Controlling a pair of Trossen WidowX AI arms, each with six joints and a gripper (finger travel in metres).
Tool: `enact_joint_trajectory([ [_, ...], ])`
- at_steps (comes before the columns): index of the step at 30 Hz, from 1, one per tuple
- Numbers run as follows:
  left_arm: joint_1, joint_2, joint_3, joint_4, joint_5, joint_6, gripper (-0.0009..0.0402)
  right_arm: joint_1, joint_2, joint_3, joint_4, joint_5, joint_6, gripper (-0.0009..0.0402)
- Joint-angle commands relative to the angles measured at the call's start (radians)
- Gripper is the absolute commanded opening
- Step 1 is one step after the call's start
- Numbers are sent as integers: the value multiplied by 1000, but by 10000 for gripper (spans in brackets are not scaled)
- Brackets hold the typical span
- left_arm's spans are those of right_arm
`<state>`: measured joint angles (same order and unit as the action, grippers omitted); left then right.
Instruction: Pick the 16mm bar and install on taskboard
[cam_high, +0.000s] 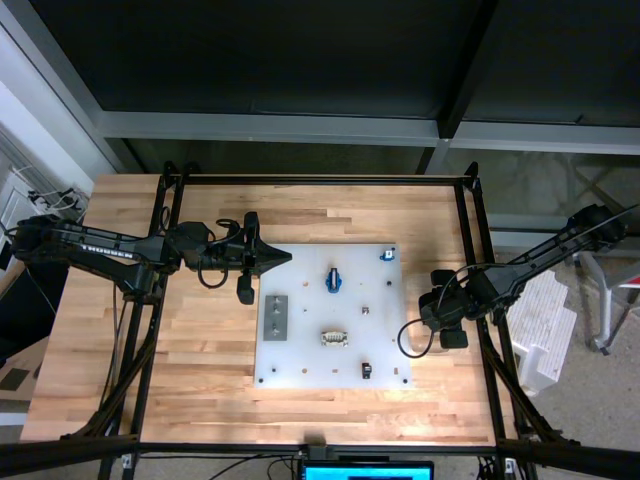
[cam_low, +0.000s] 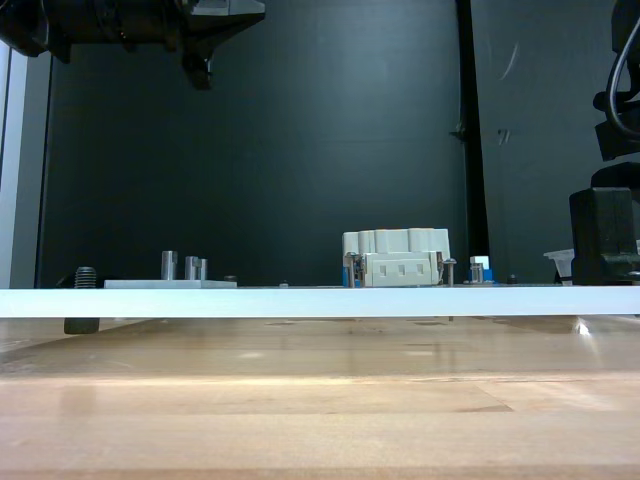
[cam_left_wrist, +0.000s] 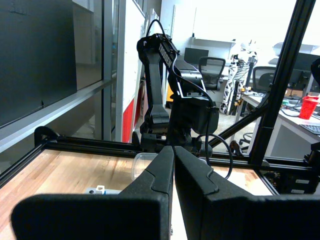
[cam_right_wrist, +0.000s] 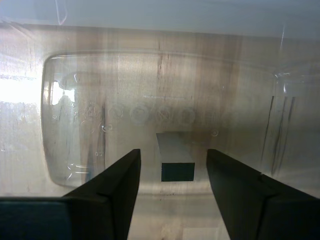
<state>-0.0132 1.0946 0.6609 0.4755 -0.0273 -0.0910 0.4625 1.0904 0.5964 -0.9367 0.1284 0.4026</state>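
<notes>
The 16mm bar (cam_right_wrist: 176, 154), a short grey metal piece with a dark end face, lies free in a clear plastic tray (cam_right_wrist: 50, 105) off the taskboard. My right gripper (cam_right_wrist: 172, 151) is open and points down into the tray, one finger on each side of the bar and not touching it. In the high view the right gripper (cam_high: 441, 322) hangs just right of the white taskboard (cam_high: 300, 355). My left gripper (cam_high: 272, 257) hovers above the board's far left corner, its fingers (cam_left_wrist: 162, 170) pressed together on nothing.
The board carries a grey plate with pegs (cam_high: 275, 318), a blue part (cam_high: 333, 280), a beige connector (cam_high: 335, 340) and small fittings. The low view shows the pegs (cam_low: 170, 265) and the connector (cam_low: 398, 257). Black frame rails (cam_high: 470, 250) border the wooden table.
</notes>
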Motion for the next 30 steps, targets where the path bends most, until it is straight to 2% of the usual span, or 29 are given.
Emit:
enact_joint_trajectory([
  [1,0,0,0,0,0,0,0,0,0,0,0,0,0,139],
  [18,0,0,0,0,0,0,0,0,0,0,5,2,0,21],
  [30,0,0,0,0,0,0,0,0,-2,42,-20,2,1,0],
])
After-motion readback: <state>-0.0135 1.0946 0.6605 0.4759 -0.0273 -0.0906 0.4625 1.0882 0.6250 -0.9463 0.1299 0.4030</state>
